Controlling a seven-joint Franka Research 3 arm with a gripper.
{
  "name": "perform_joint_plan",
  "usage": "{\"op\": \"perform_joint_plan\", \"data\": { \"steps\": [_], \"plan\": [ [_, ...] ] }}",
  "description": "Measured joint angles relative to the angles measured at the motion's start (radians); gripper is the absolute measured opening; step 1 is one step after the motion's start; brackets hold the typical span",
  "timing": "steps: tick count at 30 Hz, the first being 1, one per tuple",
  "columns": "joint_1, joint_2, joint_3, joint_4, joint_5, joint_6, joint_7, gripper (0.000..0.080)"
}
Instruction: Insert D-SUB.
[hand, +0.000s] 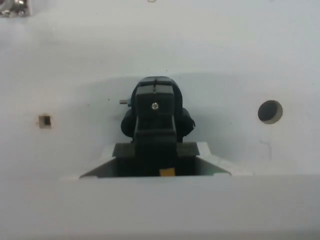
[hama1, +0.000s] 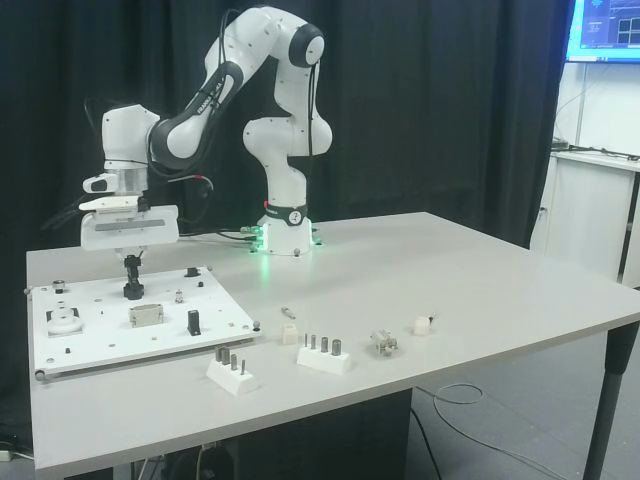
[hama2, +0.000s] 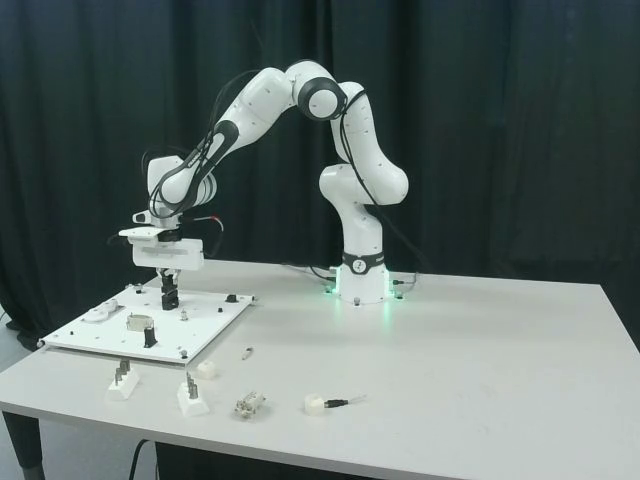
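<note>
End effector (hama1: 131, 266) clamped on black plug (hand: 155, 114), low over white board (hama1: 140, 325) on counter (hama1: 450, 290). Risk: misalignment with the socket would jam or tilt the plug.

arm (hama1: 262, 60): you see white shells with black joints
arm base ring (hama2: 362, 262): black band, with green light glowing at the foot
gripper (hama1: 131, 262): black fingers under a white wrist block
D-SUB plug (hand: 155, 112): black body, one small grey screw head on its face
board (hama1: 215, 315): white, plain, dotted with small dark holes and black pegs
table (hama1: 480, 290): grey, even, no pattern
curtain (hama2: 500, 120): black, in vertical folds behind everything
peg stands (hama1: 322, 358): white blocks carrying grey pins
table leg (hama1: 610, 400): black
</note>
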Motion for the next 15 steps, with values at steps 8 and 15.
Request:
{"op": "perform_joint_plan", "data": {
  "steps": [8,15],
  "plan": [
    [0.002,0.001,0.001,0.000,0.000,0.002,-0.006,0.0153],
    [0.002,0.002,0.001,0.000,0.000,0.004,-0.006,0.0153]
  ]
}}
